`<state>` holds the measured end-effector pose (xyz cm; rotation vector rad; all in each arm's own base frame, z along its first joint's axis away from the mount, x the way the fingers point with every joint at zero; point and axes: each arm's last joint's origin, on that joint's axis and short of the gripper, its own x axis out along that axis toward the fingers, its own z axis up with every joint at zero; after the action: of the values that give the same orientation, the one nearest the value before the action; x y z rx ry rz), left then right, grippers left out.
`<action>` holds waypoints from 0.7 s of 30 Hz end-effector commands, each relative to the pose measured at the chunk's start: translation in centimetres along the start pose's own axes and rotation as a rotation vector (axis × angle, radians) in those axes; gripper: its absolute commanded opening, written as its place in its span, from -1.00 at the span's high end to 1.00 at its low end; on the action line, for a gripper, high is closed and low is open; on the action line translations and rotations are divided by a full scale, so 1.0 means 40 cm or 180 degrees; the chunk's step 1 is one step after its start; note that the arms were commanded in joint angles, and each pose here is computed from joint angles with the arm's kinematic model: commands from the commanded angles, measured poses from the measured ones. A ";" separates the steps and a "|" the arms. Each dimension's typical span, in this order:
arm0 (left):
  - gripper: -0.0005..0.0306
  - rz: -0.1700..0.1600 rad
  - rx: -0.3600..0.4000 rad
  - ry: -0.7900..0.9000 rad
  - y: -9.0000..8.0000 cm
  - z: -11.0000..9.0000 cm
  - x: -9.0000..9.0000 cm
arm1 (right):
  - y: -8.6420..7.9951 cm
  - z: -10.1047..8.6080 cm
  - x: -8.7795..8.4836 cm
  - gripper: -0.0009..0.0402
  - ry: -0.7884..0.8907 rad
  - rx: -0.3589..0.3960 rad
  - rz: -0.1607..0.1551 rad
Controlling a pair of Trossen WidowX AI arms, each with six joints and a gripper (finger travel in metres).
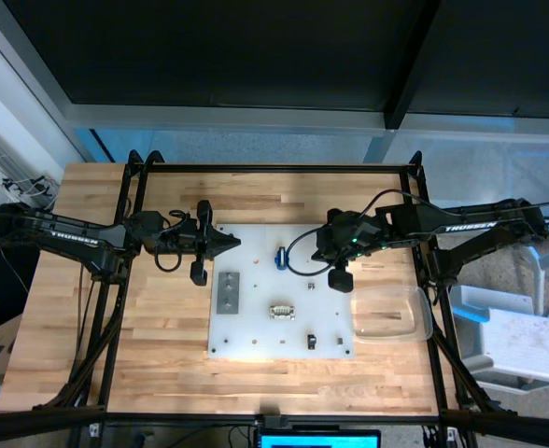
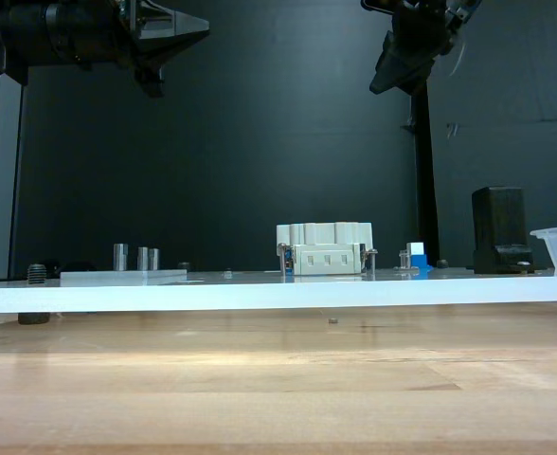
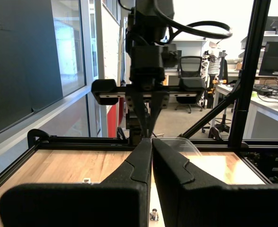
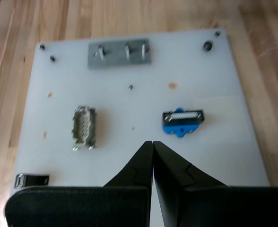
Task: Pick the 16mm bar from the taskboard and place it in the container
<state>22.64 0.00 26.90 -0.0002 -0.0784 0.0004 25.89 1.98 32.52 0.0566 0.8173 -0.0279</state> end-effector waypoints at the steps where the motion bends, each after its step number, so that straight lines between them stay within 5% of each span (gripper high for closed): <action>1: 0.96 0.0000 0.0000 -0.0001 0.000 0.000 0.000 | 0.011 0.005 0.006 0.96 0.0164 -0.0032 0.0008; 21: 0.97 0.0001 0.0000 -0.0001 0.000 0.000 0.000 | 0.049 -0.027 0.002 0.96 0.0858 0.0009 0.0009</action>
<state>22.64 0.00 26.91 -0.0002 -0.0792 0.0008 25.35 3.87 31.80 0.0664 1.0790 -0.0215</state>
